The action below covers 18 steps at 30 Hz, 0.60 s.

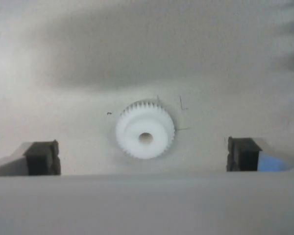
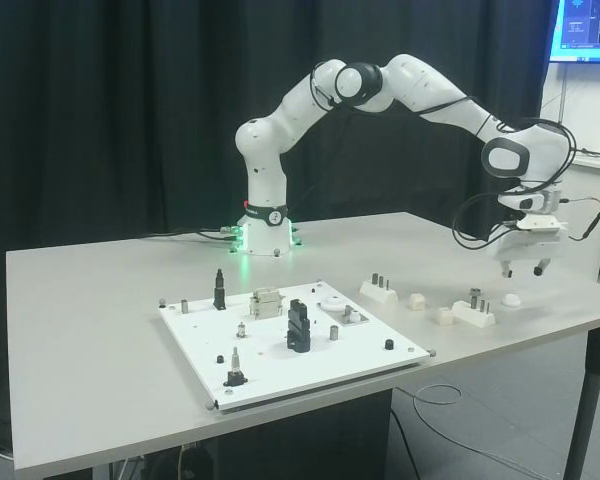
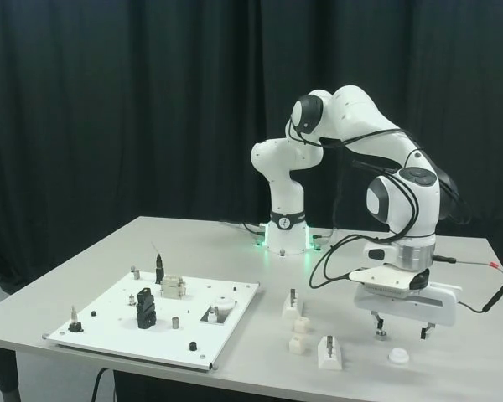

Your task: Pick medium gear.

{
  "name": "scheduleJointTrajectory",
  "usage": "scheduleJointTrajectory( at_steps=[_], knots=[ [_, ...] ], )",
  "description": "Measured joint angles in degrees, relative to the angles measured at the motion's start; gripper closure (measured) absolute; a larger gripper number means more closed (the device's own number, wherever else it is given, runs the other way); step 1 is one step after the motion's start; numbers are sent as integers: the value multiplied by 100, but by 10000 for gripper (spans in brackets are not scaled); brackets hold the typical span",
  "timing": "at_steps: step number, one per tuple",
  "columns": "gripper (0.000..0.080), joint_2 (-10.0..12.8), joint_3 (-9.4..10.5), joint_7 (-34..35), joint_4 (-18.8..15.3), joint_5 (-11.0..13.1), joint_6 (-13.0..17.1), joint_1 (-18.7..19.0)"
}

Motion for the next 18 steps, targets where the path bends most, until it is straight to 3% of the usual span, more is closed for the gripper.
scheduleJointTrajectory(
  at_steps=[1, 18],
  knots=[
    [34, 1, -2, 0, -1, 0, -5, 0],
    [4, 132, -4, 54, -65, 43, 73, 0]
  ],
)
